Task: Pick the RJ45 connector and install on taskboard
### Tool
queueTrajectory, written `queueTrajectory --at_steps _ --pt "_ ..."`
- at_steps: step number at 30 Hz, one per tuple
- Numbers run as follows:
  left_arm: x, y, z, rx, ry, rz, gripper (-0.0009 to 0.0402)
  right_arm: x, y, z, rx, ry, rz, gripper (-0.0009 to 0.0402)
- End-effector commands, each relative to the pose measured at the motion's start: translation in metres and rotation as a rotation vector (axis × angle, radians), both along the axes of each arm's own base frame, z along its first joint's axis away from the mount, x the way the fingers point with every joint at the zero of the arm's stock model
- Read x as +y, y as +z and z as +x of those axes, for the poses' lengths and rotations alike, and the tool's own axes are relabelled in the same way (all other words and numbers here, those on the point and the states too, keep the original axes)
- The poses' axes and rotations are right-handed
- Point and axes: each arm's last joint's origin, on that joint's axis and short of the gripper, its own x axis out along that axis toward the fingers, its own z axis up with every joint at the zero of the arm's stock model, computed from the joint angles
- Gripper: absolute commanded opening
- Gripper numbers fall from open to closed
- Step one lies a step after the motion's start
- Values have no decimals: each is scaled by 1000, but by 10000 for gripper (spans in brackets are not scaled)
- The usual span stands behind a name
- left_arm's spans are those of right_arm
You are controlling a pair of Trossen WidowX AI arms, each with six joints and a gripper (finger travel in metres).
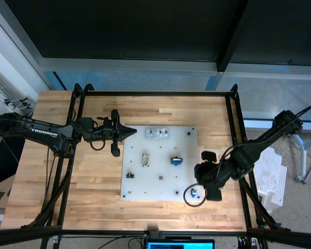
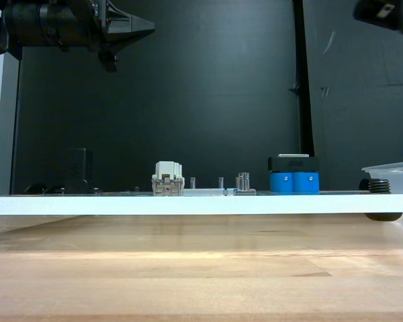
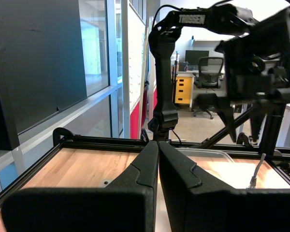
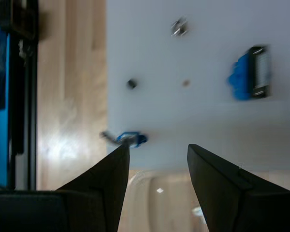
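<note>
My right end effector (image 4: pixel 157 149) hangs above the near right corner of the taskboard (image 4: pixel 193 111), which lies flat on the wooden surface (image 1: pixel 67 171). Its two fingers are open wide and hold nothing. Right under it I see the rim of a small clear tray (image 4: pixel 145 181). A tiny pale speck lies in that tray. I think it is the RJ45 connector (image 4: pixel 159 190), but it is too small for me to be sure. My left end effector (image 1: pixel 132 133) is pressed shut and empty, up in the air by the far left corner of the board, well away from the job. I think the step now is to go down and pick up the plug. To do it well, I should line up first, so the plug sits in the middle of the gap. Then I should go down slowly and straight, so I do not bump the tray wall or push the plug away. I should close softly, so it does not twist or pop out. A blue socket (image 4: pixel 246 72) sits near on the board.
</note>
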Motion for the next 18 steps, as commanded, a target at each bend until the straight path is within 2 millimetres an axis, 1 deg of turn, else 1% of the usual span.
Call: queueTrajectory --at_steps 1,6,9,12,16,18 --pt "0 0 0 0 0 0 0 -15 8 0 -37 -14 -16 149" --pt "0 0 0 0 0 0 0 -40 18 4 -86 -41 -35 123" --pt "0 0 0 0 0 0 0 -55 22 8 -123 -51 -54 98" --pt "0 0 0 0 0 0 0 -69 26 14 -166 -51 -79 60" --pt "0 0 0 -1 0 0 0 -87 31 21 -227 -50 -115 -5" --pt "0 0 0 -1 0 0 0 -96 34 25 -261 -63 -132 5"
